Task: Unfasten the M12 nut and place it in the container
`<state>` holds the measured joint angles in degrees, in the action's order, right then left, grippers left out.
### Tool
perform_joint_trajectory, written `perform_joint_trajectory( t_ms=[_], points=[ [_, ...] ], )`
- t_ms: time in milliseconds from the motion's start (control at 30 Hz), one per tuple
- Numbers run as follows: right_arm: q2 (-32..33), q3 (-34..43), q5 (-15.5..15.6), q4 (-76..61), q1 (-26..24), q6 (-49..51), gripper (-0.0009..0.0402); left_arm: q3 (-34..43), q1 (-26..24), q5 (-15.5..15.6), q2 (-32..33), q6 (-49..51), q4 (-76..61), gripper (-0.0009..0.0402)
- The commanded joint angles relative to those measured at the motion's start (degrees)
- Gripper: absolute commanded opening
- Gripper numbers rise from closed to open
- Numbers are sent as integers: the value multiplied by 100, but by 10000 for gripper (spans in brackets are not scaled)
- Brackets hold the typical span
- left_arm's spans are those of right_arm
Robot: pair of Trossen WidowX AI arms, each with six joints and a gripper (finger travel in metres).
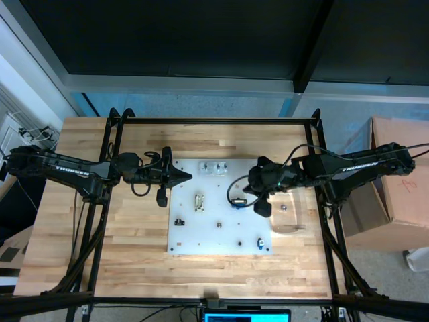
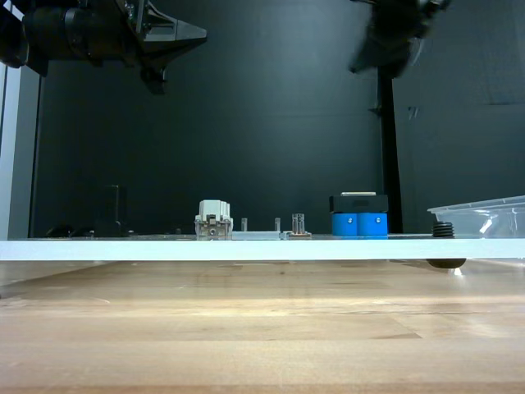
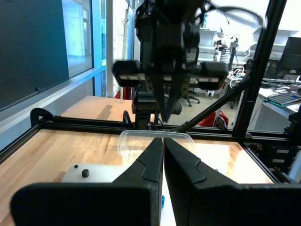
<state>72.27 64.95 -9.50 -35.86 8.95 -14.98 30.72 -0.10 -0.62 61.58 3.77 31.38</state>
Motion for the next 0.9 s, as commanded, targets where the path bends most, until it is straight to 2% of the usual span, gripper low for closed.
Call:
perform_joint_trajectory(
  t_ms=[33,267,400,433,667,800,900],
  points=[
    [-7,-96,4,728,-146,328,0,0,2,0,2,-2,0,0],
    [-181,-664,70,2476,-498,835,0,0,2,0,2,-2,0,0],
    [-293,-1095,463,3550,-741,951,0,0,0,0,2,-2,0,0],
    [-323,-1211,481,3827,-776,951,0,0,2,0,2,-2,2,0],
    [-557,-2024,522,4937,-796,1056,0,0,2,0,2,-4,0,0],
    [-675,-2468,811,5534,-833,1003,0,0,2,0,2,-2,2,0],
    [-761,-2763,817,5864,-833,944,0,0,2,0,2,-4,0,0]
  ],
)
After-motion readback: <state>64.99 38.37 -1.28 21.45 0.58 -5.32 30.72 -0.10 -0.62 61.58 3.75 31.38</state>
